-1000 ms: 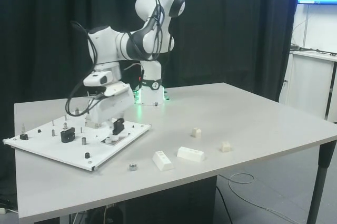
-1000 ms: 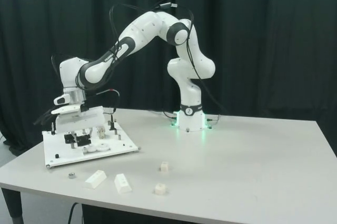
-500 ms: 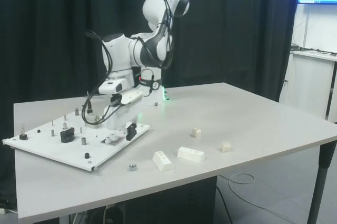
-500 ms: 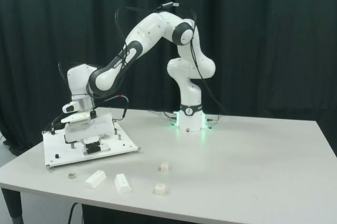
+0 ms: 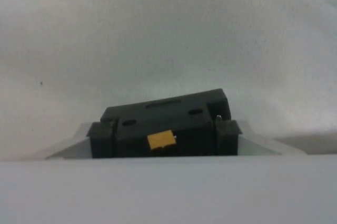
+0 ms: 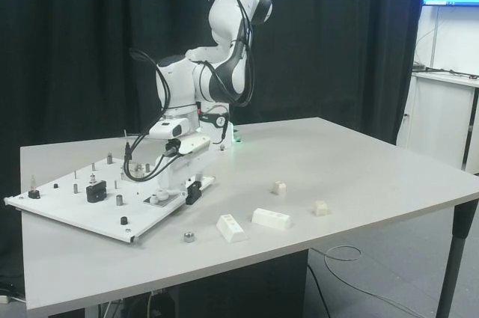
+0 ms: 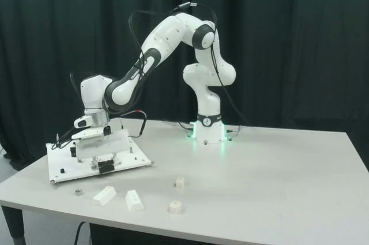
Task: Place D-SUB.
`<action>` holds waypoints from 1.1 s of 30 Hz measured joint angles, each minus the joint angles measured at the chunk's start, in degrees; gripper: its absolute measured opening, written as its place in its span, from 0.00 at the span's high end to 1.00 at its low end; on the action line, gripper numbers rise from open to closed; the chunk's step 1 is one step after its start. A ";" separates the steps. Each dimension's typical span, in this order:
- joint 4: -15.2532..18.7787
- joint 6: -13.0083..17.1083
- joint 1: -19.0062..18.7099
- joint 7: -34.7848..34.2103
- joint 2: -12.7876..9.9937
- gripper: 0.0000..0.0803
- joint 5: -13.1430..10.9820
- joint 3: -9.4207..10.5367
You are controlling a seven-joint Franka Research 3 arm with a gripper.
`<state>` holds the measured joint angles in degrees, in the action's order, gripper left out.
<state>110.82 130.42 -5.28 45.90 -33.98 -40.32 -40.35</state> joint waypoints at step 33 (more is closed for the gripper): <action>0.68 1.82 -0.60 -4.27 0.00 0.08 0.01 0.31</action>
<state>111.50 132.24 -5.88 41.63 -33.98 -40.31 -40.04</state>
